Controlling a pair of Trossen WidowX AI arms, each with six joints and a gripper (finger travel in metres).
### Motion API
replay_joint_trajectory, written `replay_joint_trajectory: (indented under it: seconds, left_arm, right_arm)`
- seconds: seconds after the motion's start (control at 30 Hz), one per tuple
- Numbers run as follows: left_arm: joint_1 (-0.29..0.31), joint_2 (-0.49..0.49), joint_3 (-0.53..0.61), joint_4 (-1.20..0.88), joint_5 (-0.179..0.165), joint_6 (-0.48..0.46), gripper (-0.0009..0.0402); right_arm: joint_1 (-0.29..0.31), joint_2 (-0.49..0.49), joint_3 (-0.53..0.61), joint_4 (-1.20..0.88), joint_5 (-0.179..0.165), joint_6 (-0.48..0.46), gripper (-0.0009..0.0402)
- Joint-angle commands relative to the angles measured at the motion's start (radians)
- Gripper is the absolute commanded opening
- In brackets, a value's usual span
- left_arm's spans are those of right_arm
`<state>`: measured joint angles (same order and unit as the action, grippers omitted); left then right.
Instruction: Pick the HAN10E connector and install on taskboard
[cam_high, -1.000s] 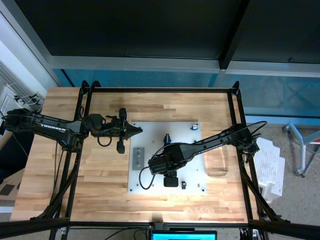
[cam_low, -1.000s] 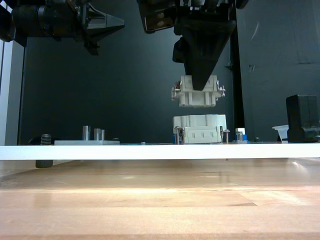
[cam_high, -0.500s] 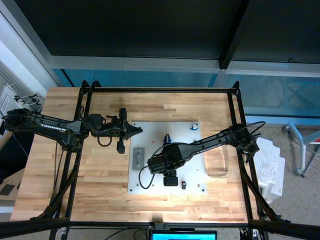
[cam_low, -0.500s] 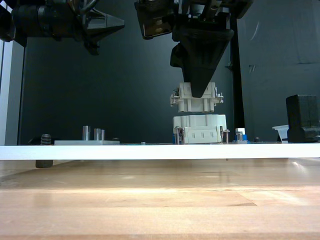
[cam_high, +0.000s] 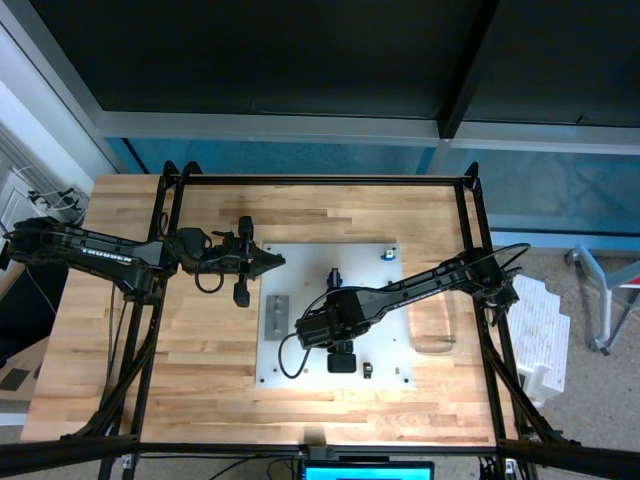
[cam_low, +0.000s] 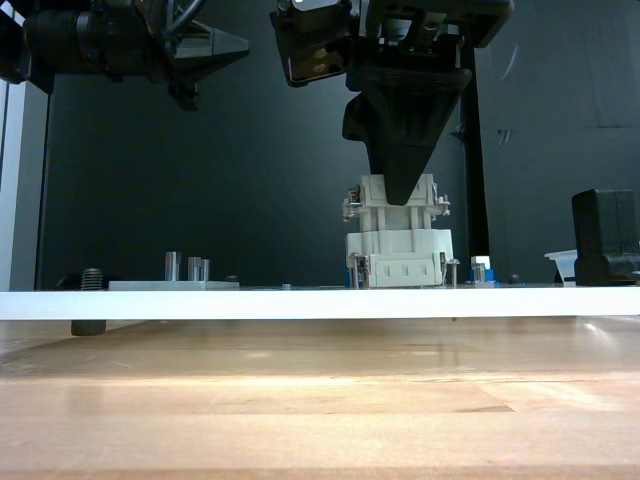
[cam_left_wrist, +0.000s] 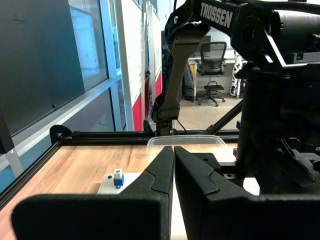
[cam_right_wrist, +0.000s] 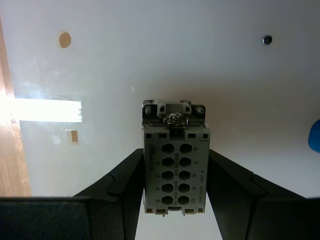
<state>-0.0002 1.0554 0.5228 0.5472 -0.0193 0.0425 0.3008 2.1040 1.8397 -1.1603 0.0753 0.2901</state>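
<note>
2 arms in view. We see right pincer (cam_low: 405, 192) pinching HAN10E connector (cam_low: 370, 215) by its long sides, over middle of taskboard (cam_high: 290, 372). Connector upright, underside touching top of beige socket block (cam_low: 400, 258) on board; we cannot tell if fully seated. We note left pincer (cam_left_wrist: 173, 156) pressed together, hanging above worktop (cam_high: 150, 350) near board's far left corner. Beside board's right edge, clear tray (cam_high: 435, 328).

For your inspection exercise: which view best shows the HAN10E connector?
Low view: HAN10E connector, in right gripper, meets the base block. Right wrist shows its pin face; high and left wrist hide it. Left gripper hovers over taskboard's left edge.
</note>
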Motion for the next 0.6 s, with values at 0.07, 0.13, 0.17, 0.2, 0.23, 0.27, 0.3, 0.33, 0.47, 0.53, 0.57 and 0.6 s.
replay_joint_trajectory:
  seconds: [0.07,0.13,0.17,0.2,0.23,0.27,0.3,0.33,0.47,0.53,0.57,0.6]
  left_arm:
    - [0.000,0.000,0.000,0.000,0.000,0.000,0.0001]
    - [0.000,0.000,0.000,0.000,0.000,0.000,0.0001]
    - [0.000,0.000,0.000,0.000,0.000,0.000,0.0001]
    - [0.000,0.000,0.000,0.000,0.000,0.000,0.0001]
    - [0.000,0.000,0.000,0.000,0.000,0.000,0.0001]
    - [0.000,0.000,0.000,0.000,0.000,0.000,0.0001]
    - [0.000,0.000,0.000,0.000,0.000,0.000,0.0001]
    - [0.000,0.000,0.000,0.000,0.000,0.000,0.0001]
    - [0.000,0.000,0.000,0.000,0.000,0.000,0.0001]
    - [0.000,0.000,0.000,0.000,0.000,0.000,0.0001]
    - [0.000,0.000,0.000,0.000,0.000,0.000,0.0001]
    - [0.000,0.000,0.000,0.000,0.000,0.000,0.0001]
  right_arm:
    - [0.001,0.000,-0.007,0.008,-0.020,0.011,0.0034]
    - [0.000,0.000,-0.011,0.011,-0.019,0.010,0.0034]
    - [0.001,-0.001,-0.012,0.011,-0.021,0.010,0.0034]
    - [0.001,-0.002,-0.014,0.011,-0.024,0.010,0.0034]
    - [0.001,-0.004,-0.016,0.011,-0.024,0.011,0.0034]
    - [0.001,-0.004,-0.016,0.011,-0.024,0.011,0.0034]
    - [0.001,-0.005,-0.017,0.011,-0.024,0.011,0.0034]
    - [0.001,-0.006,-0.018,0.011,-0.024,0.011,0.0034]
    - [0.001,-0.008,-0.018,0.008,-0.024,0.011,0.0034]
    - [0.001,-0.008,-0.019,0.008,-0.023,0.011,0.0034]
    - [0.001,-0.008,-0.019,0.008,-0.023,0.011,0.0034]
    - [0.001,-0.008,-0.019,0.008,-0.023,0.011,0.0034]
